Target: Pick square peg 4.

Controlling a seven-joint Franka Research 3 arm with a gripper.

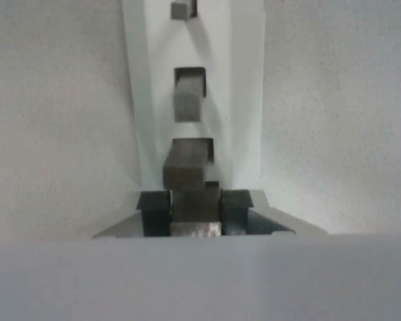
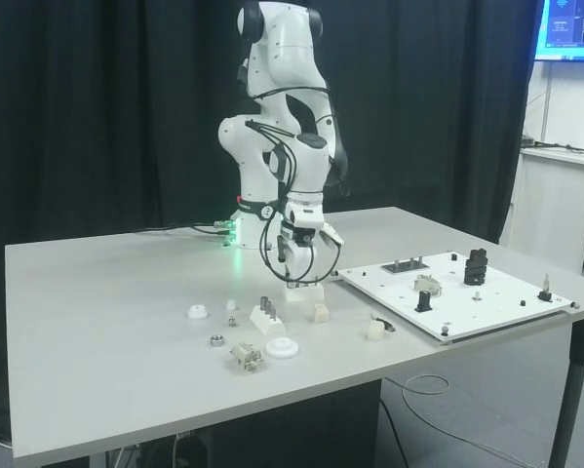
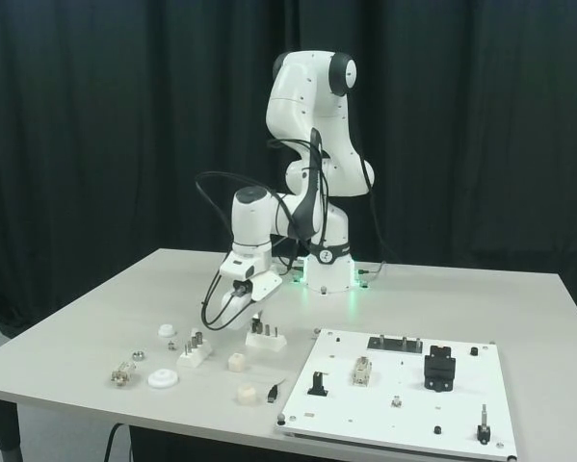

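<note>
Bright, even light from overhead in both room views. Short, soft shadows close under the small parts on the grey table. Behind, a black curtain soaking up the light, no sheen. Green glow at the arm's base, spilling a little onto the tabletop. Glaring lit screen at one o'clock in the first room view. Seen from the wrist, a white holder almost washed out, faint shadows beside its grey pegs, deepest shade around square peg 4 within the gripper.

Four grey pegs, one holder.
</note>
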